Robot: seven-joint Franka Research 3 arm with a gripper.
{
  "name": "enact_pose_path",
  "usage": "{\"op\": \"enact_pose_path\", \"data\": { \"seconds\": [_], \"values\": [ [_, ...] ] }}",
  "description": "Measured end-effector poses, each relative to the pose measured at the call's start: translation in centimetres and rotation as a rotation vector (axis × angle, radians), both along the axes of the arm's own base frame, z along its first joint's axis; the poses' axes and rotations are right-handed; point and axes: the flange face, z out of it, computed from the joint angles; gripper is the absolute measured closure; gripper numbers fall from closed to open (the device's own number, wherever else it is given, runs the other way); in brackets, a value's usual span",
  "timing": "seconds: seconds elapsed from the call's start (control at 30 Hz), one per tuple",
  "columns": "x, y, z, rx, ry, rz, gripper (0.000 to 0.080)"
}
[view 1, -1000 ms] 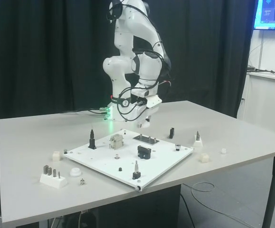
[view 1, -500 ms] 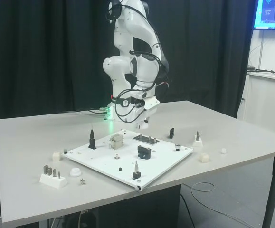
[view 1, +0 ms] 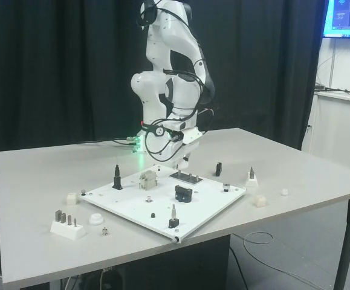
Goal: Insert large gear.
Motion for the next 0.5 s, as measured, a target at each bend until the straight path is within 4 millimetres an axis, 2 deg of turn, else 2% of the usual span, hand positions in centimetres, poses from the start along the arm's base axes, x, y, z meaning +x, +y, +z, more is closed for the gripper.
{"op": "enact_pose_path", "data": {
  "seconds": [0.5],
  "values": [
    [-0.09,-0.30,-1.10,0.005,0.004,-0.002,0.0209]
  ]
}}
